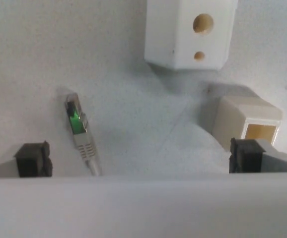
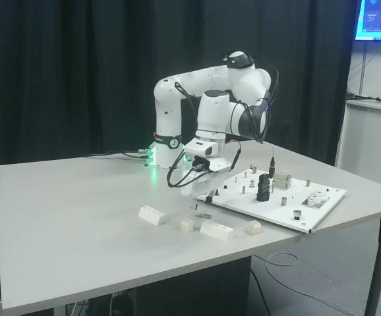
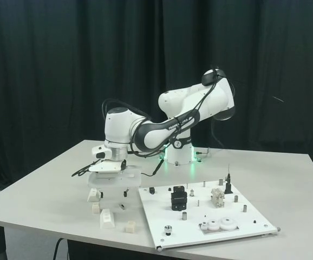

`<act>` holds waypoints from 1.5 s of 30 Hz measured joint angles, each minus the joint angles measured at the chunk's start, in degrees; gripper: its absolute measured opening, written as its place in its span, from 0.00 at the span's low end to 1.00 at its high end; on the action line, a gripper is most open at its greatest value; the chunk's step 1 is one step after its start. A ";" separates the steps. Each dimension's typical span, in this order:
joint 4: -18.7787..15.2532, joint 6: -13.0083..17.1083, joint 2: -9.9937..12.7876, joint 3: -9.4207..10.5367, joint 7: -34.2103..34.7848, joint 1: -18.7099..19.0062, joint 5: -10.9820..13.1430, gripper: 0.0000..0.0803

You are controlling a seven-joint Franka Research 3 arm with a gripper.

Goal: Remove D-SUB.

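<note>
Black fingertips spread wide and empty: in my wrist view the gripper [image 1: 138, 159] hangs over a grey network plug [image 1: 80, 130], a white block [image 1: 189, 32] beyond it. In both room views I see it just beside the white board [image 2: 322, 212]; I cannot pick out the D-SUB.

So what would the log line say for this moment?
gripper: open, empty | below: network plug lying on table | nearby: white block, small socket block | D-SUB: not identifiable
</note>
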 joint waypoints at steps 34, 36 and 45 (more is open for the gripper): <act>1.19 -0.27 0.00 -0.37 0.00 -0.53 0.00 1.00; 1.23 -0.36 0.00 -0.50 0.00 -0.53 0.00 1.00; 1.37 -0.59 -0.01 -0.74 0.00 -0.53 0.00 1.00</act>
